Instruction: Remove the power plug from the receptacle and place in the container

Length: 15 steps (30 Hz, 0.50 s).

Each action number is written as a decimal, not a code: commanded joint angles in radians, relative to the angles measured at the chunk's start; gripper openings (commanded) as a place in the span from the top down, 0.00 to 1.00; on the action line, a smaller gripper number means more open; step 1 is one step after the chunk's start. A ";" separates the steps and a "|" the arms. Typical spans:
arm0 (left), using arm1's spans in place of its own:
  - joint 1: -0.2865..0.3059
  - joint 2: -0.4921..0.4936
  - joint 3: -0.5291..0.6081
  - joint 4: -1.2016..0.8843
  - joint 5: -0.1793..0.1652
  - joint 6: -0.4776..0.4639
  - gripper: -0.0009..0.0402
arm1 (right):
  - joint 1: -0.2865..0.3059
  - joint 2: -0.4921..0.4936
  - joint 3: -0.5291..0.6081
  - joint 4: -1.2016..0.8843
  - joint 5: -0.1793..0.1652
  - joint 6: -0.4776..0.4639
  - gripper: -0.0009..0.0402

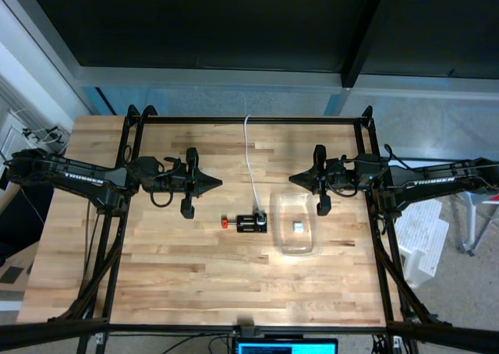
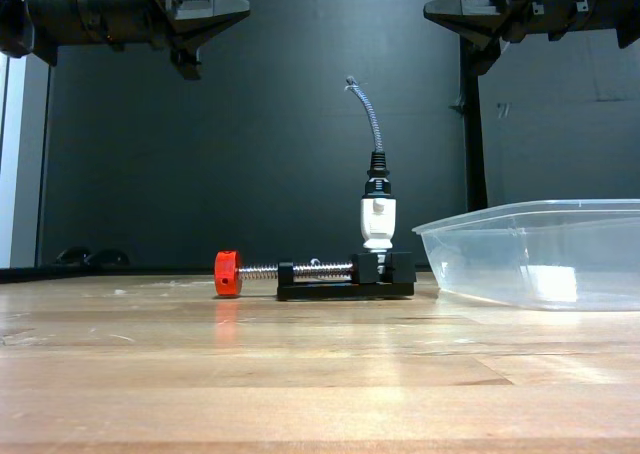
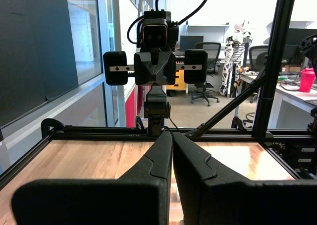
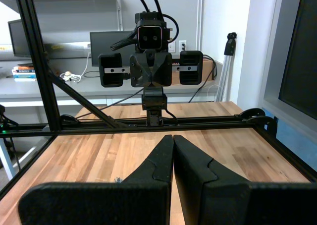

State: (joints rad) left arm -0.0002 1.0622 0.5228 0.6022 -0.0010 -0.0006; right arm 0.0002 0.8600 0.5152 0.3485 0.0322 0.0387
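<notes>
Left gripper (image 1: 214, 184) and right gripper (image 1: 295, 181) hung high over the desk (image 1: 156, 268), jaws clenched, empty. Container (image 1: 277, 228) sat toward the right edge. Receptacle (image 2: 378, 219) stood clamped mid-desk, power plug (image 2: 377, 170) seated in it: removal and drop-off both left.

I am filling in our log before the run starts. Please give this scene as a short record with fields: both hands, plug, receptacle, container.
left hand: shut, empty, raised above the table
right hand: shut, empty, raised above the table
power plug: seated in the receptacle, cord tail pointing up
receptacle: upright, held in the clamp block
red knob: at the clamp's left end
container: right of the clamp, not touching it
pale cube: inside the container
</notes>
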 commanded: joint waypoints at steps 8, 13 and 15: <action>0.000 0.000 0.000 0.000 0.000 0.000 0.98 | 0.000 0.000 0.000 0.004 0.000 0.001 0.98; 0.000 0.000 0.000 0.000 0.000 0.000 0.98 | 0.000 0.000 0.015 -0.024 0.000 0.046 0.98; 0.000 0.000 0.000 0.000 0.000 0.000 0.98 | 0.002 0.010 0.045 -0.097 -0.002 0.040 0.98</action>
State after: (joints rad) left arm -0.0002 1.0618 0.5228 0.6025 -0.0006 -0.0006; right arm 0.0006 0.8635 0.5388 0.2962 0.0319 0.0834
